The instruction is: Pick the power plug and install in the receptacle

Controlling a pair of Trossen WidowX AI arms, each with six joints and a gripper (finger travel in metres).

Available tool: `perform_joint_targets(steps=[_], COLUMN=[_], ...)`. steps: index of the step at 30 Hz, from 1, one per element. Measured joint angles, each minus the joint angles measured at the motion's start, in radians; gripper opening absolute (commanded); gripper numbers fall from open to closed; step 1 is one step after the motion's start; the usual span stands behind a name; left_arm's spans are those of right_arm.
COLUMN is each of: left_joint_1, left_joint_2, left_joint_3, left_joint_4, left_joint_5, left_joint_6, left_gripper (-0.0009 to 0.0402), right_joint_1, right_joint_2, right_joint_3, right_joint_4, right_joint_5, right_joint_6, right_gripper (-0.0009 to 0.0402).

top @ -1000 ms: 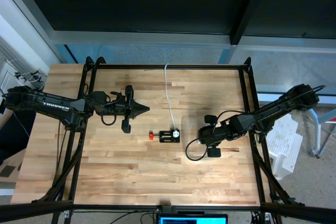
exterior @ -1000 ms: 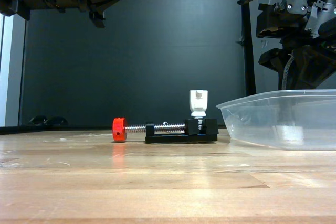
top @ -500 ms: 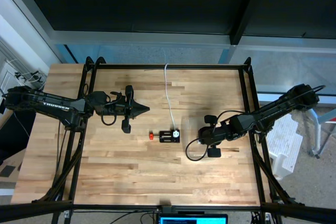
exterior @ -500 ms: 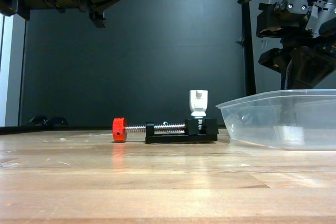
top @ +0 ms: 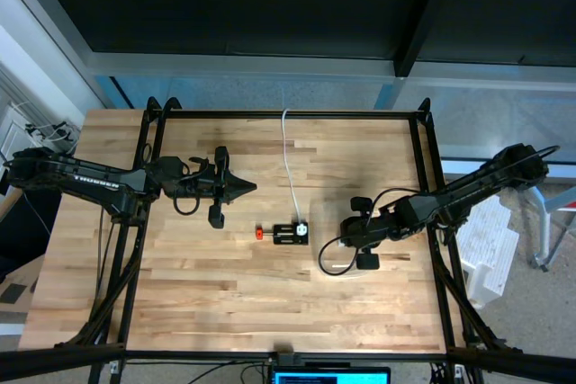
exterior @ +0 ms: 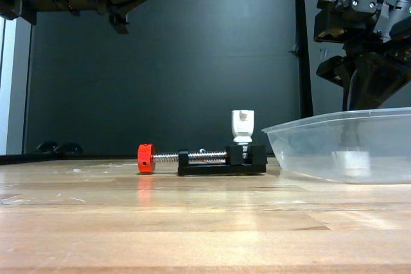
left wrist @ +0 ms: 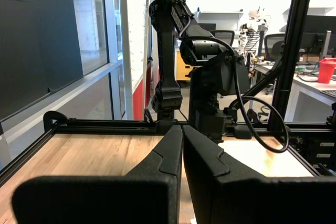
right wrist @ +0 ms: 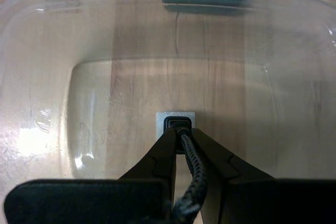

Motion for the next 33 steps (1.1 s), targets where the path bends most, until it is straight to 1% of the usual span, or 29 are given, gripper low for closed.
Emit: perform_joint_targets(steps=[22,26,33], left_joint_1=[0.000,0.000,0.000], left_joint_2=[0.000,0.000,0.000], left_joint_3=[0.000,0.000,0.000], left_joint_4=[0.000,0.000,0.000], left_joint_5=[0.000,0.000,0.000], left_joint_6=[0.000,0.000,0.000], left_gripper=[0.0000,0.0000,0.0000], right_joint_1=[0.000,0.000,0.000], right_joint_2=[-0.010,-0.010,-0.010], right_joint_3=[0.000,0.021,0.043], right_joint_4=[-0.006,-0.039,-0.055], right_joint_5=[0.000,0.008,0.008], right_joint_6=[-0.011,-0.016,-0.030], right_gripper=[0.0000,0.0000,0.0000])
